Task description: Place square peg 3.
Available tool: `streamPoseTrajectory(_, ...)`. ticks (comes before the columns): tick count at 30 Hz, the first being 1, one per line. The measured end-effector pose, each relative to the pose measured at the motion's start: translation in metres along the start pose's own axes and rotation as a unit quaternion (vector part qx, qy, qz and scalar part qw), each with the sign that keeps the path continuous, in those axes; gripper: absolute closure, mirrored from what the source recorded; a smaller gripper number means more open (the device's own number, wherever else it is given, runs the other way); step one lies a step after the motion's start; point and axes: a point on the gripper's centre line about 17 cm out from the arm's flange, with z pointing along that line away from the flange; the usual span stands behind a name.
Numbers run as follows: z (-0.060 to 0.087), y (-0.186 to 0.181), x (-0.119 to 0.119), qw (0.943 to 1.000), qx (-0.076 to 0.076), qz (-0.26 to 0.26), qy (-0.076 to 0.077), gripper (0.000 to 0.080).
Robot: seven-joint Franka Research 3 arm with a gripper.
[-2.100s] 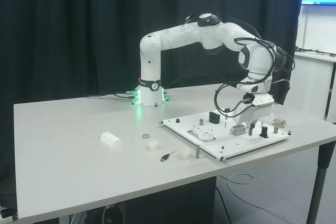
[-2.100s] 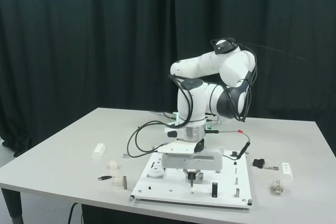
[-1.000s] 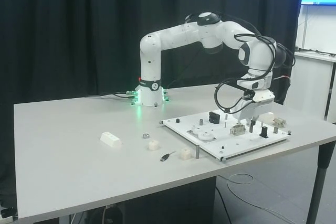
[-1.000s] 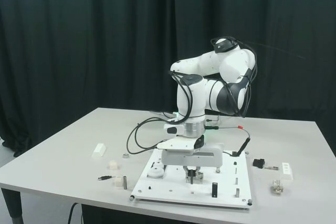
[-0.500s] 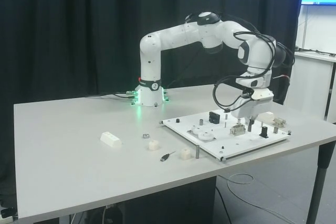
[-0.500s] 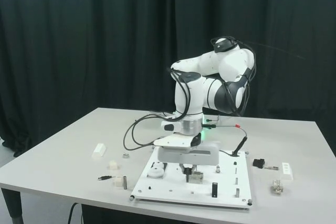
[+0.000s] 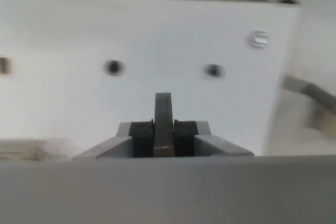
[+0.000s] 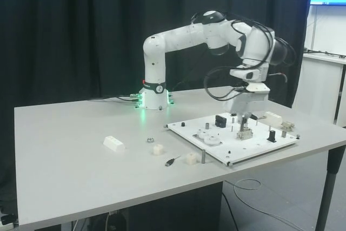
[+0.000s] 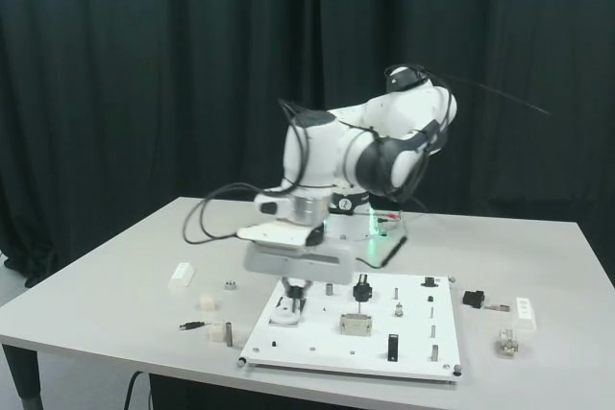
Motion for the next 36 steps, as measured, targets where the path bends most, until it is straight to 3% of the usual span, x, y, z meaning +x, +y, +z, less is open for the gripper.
streamPoseTrajectory(13, 0.007, 0.108, -0.043, 0.9998, -0.007, -0.015, -0.012, 0.0727)
streamPoseTrajectory(25, 0.035, 0.170, -0.083, 0.9987, 0.022, -0.044, -0.007, 0.0727)
streamPoseTrajectory(36, 0.067, 0.193, -0.110, 0.9977, 0.043, -0.051, -0.008, 0.0727)
